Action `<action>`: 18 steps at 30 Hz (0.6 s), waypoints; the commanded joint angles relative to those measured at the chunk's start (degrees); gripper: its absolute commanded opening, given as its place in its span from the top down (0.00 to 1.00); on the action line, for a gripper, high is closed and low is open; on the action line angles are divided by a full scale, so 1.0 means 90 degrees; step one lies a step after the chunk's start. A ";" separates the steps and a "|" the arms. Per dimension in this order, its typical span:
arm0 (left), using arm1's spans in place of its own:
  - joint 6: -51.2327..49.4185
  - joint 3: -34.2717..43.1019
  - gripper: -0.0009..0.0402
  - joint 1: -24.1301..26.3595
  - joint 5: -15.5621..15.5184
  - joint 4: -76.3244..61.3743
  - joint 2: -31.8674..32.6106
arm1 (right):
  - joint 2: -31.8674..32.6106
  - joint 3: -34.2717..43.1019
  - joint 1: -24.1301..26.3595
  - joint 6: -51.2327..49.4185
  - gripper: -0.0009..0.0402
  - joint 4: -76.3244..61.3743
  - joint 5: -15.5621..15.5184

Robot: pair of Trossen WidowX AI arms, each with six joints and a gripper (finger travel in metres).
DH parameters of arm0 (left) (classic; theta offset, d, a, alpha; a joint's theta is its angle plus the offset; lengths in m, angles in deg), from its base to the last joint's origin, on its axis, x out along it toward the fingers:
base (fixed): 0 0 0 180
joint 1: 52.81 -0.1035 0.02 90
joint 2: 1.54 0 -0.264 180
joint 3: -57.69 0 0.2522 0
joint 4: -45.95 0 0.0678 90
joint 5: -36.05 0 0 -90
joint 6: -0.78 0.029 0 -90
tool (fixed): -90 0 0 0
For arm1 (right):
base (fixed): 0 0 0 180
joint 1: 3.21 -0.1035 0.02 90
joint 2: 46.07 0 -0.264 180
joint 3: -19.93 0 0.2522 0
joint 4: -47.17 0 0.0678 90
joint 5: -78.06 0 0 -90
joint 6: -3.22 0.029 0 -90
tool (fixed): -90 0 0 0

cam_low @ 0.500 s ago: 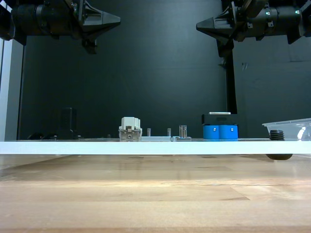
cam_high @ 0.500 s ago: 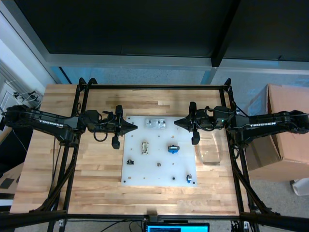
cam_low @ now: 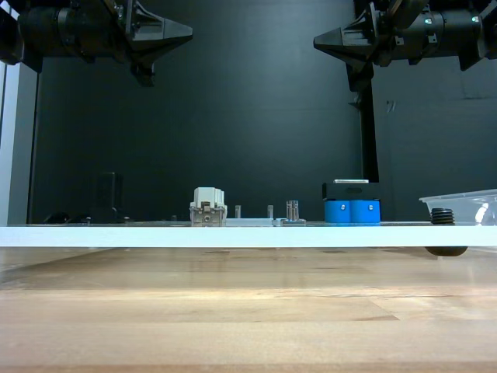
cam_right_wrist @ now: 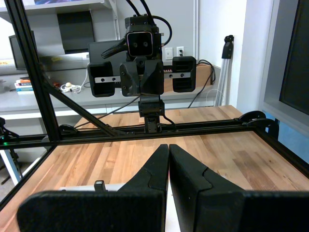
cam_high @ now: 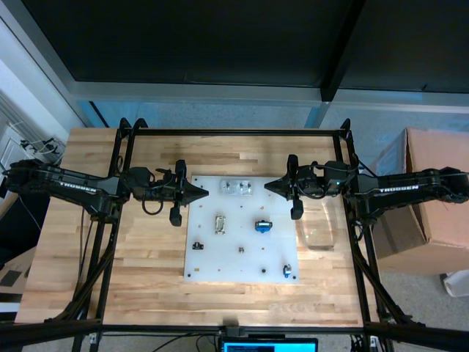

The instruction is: Remove the RJ45 connector from the taskboard and place in the container

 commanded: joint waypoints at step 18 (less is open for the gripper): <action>0.0002 0.0000 0.98 -0.0002 0.0000 0.0002 0.0002 | -0.0216 0.1127 -0.0313 0.0126 0.98 -0.3818 -0.0427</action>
